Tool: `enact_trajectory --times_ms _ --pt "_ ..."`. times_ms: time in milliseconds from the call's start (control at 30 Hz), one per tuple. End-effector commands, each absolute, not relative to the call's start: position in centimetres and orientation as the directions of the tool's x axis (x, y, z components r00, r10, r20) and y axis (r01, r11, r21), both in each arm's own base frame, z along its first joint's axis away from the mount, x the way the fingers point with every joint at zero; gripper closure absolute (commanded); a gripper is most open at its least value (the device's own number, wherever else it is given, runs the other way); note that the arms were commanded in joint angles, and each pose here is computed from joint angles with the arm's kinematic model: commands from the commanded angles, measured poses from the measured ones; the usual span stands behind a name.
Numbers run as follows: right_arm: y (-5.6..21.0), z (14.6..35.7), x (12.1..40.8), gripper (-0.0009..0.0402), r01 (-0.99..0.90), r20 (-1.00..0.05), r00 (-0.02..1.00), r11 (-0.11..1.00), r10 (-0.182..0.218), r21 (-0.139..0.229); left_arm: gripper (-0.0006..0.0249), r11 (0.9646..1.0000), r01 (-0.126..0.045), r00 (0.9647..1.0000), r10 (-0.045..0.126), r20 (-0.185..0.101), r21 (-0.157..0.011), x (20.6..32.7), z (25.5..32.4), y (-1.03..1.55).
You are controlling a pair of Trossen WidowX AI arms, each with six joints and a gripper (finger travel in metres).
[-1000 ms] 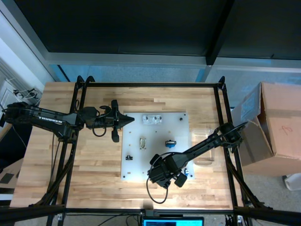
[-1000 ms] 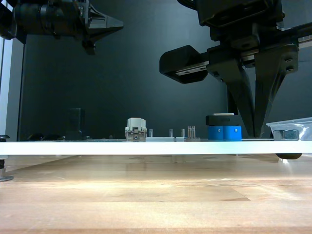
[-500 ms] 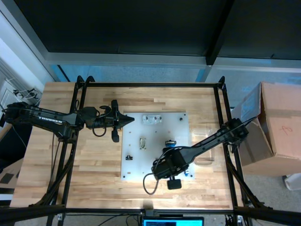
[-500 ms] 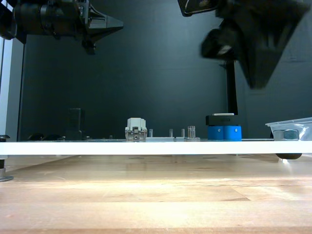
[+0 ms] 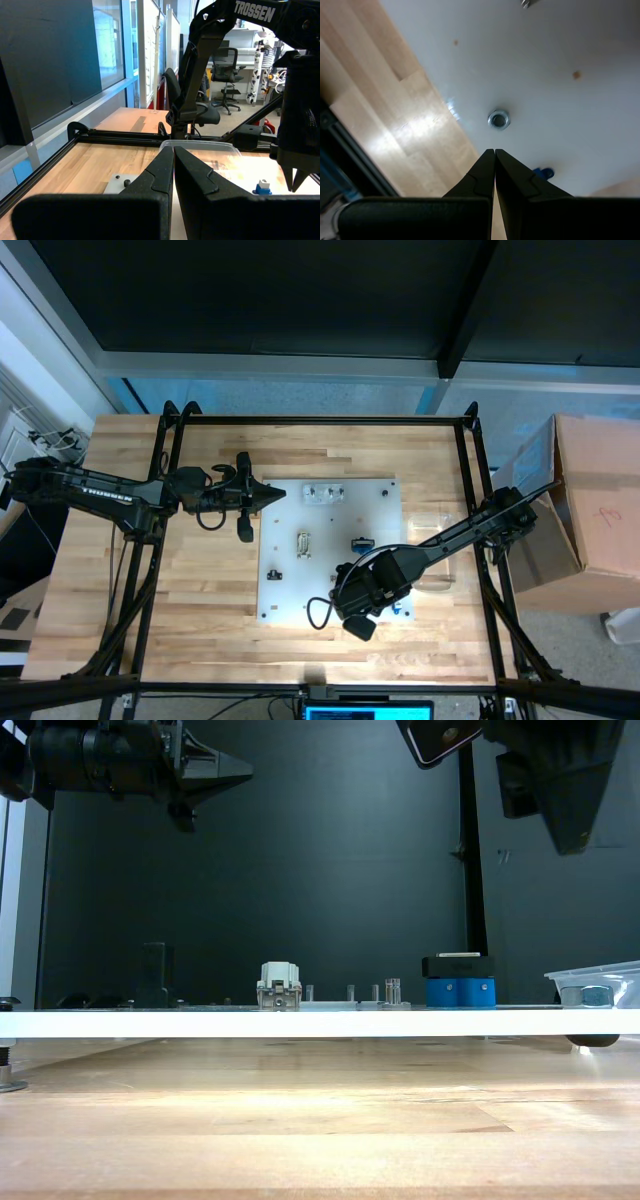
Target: Unfasten the M12 nut and place it in the container
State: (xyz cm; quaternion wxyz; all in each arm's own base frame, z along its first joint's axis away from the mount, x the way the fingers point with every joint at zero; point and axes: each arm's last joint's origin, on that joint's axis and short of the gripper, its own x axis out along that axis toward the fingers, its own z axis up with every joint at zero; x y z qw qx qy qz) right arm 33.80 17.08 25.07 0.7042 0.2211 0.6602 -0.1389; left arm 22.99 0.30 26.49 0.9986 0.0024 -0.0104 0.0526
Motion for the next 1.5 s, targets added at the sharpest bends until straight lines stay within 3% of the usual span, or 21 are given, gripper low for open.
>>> enact_trajectory --times_ms 33,267,467,633,1233,1500 --pt "17.2 24.6 33.8 0.0383 0.42 -0.993 0.08 0.901 0.085 0.111 0.0243 0.9945 -0.105 0.9943 0.105 0.021 0.004 23.0 26.5 0.3" --pt "18.0 22.9 34.3 0.0299 0.311 -0.997 0.08 0.949 0.021 0.045 0.0243 0.9944 -0.106 0.9942 0.105 0.021 0.004 23.0 26.5 0.31" --pt "18.4 22.0 34.4 0.0212 0.27 -0.995 0.097 0.962 0.013 0.039 0.0243 0.9944 -0.105 0.9942 0.105 0.021 0.004 23.0 26.5 0.31" --pt "18.7 21.0 34.0 0.0176 0.26 -0.995 0.095 0.965 0.013 0.038 0.0243 0.9945 -0.105 0.9943 0.105 0.021 0.004 23.0 26.5 0.3" --pt "18.5 18.5 33.5 0.0173 0.232 -0.994 0.104 0.972 0.016 0.04 0.0243 0.9944 -0.105 0.9942 0.105 0.021 0.004 23.0 26.49 0.3" --pt "18.5 18.2 33.5 0.0207 0.202 -0.995 0.101 0.979 0.014 0.034 0.0243 0.9945 -0.105 0.9943 0.105 0.021 0.004 23.0 26.5 0.3"
